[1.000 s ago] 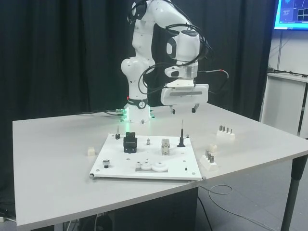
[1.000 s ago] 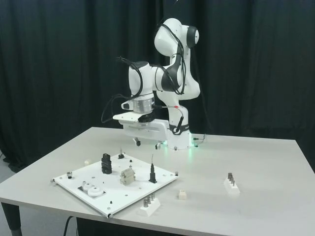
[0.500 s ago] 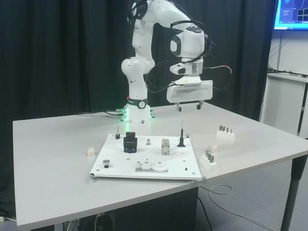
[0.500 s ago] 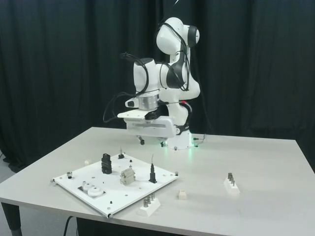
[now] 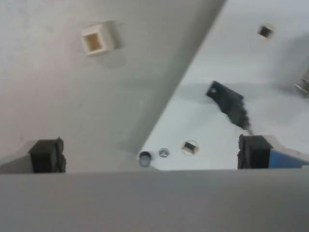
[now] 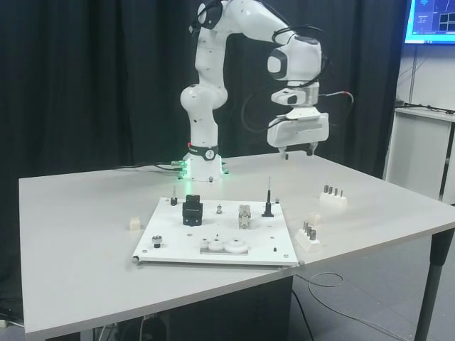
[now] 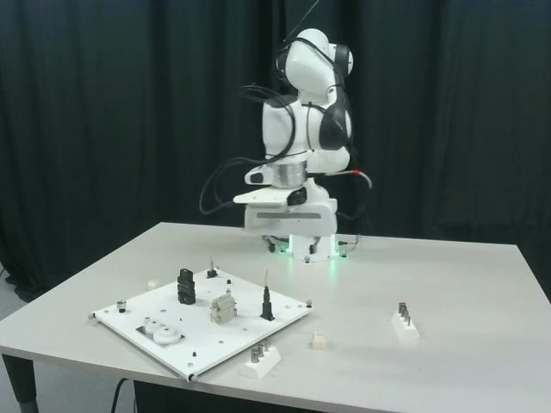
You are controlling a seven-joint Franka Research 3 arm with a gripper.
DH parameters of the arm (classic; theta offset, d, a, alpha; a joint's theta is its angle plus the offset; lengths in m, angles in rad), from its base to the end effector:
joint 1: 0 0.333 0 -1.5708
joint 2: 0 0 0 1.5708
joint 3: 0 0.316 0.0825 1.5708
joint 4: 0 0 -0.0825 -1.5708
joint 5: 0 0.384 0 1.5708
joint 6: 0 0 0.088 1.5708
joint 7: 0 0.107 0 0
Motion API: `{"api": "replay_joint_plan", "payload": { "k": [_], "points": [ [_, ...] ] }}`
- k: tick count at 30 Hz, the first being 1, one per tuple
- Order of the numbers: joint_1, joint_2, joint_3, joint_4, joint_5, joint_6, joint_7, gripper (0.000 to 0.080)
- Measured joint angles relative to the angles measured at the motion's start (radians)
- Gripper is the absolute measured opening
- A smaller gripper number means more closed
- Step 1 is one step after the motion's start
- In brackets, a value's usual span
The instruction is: Pick square peg 4.
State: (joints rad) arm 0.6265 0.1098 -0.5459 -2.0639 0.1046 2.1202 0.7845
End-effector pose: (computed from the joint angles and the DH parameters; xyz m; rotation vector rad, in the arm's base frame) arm 0.5586 0.0544 0.3855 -2.9053 1.1580 0.0716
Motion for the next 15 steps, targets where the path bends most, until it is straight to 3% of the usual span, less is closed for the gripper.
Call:
{"api": "replay_joint_plan", "payload": {
  "k": [15],
  "points": [
    [0.126, 0.000, 0.009, 0.030, -0.035, -0.007, 0.027, 0.0800]
  ]
}}
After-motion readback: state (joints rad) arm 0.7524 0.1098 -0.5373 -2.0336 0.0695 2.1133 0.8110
